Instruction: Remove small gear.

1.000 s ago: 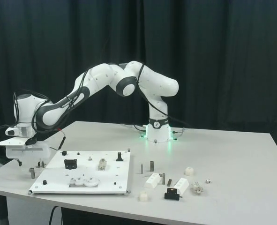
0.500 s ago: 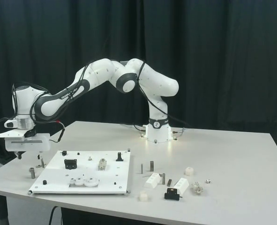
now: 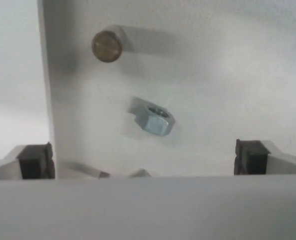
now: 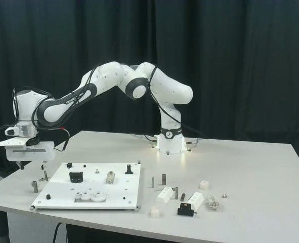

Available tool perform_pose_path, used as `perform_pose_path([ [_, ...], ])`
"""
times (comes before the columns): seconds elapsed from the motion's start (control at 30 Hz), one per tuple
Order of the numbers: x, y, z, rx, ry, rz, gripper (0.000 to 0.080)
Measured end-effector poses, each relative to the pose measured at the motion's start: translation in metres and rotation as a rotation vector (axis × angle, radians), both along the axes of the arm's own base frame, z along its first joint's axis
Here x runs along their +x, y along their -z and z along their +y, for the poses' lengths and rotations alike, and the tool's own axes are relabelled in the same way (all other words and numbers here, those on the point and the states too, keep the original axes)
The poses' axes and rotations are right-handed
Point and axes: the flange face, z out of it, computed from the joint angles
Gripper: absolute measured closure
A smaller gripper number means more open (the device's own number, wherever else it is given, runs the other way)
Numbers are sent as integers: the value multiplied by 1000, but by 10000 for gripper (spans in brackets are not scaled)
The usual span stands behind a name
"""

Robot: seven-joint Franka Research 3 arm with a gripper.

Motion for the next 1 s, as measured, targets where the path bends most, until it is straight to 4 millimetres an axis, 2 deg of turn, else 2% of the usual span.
perform_pose_path([
  [0.23, 4, -7, 7, 27, 142, -18, 3],
  [0.5, 13, -15, 23, 70, 402, -31, 3],
  [0.73, 26, -19, 46, 111, 596, -21, 3],
  [1.0, 46, -20, 81, 135, 725, 11, 3],
])
